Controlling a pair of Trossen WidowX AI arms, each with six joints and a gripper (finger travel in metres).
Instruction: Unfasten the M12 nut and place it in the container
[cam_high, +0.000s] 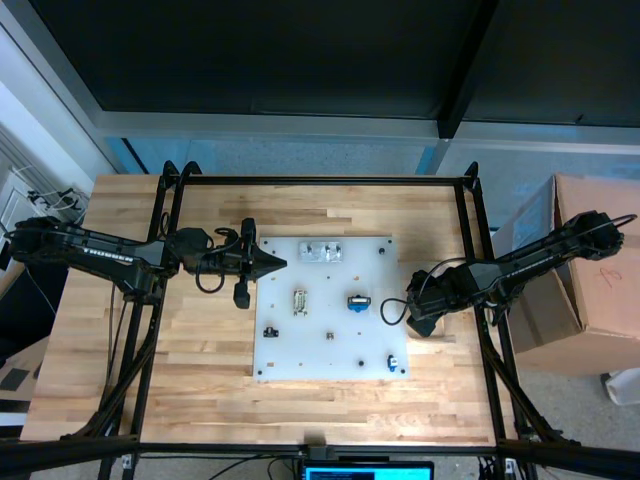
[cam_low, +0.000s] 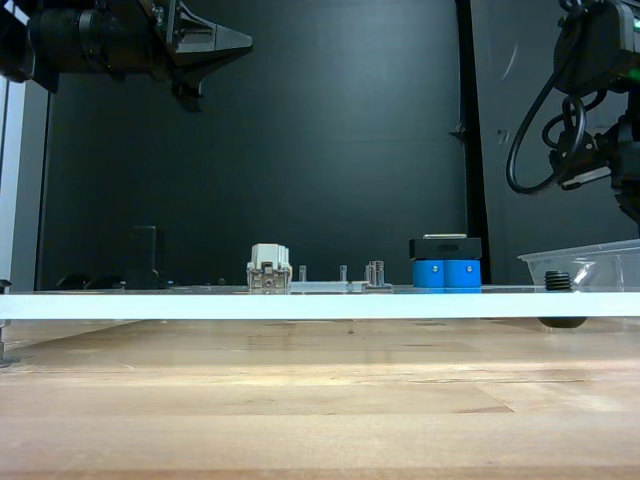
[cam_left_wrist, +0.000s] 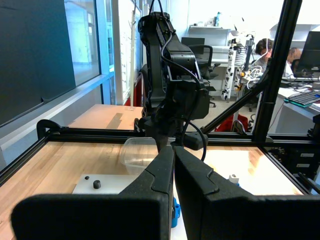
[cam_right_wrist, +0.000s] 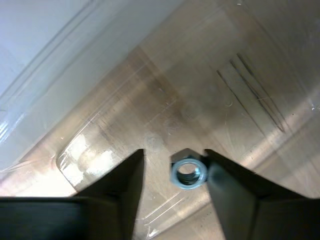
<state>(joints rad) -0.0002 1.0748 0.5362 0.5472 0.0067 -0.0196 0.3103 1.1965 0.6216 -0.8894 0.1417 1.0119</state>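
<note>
The nut (cam_right_wrist: 188, 172) is lying flat inside the container (cam_right_wrist: 165, 95), between the spread fingers of the right gripper (cam_right_wrist: 174, 151), seemingly touching neither. The container is sitting at the board's (cam_high: 300, 350) right edge, behind the stud (cam_low: 557, 281). The left gripper (cam_high: 281, 263) is hanging over the board's far left part.

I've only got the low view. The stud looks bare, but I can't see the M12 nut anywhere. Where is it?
Observer: The right wrist view shows the M12 nut lying flat inside the clear container.
Operator: Is the right gripper holding it?
Observer: No. The right gripper is over the container with its jaws apart, and the nut lies free between them.
Operator: And the left gripper?
Observer: The left wrist view shows the left gripper shut. In the high view it hangs above the white board's far left part.
</note>
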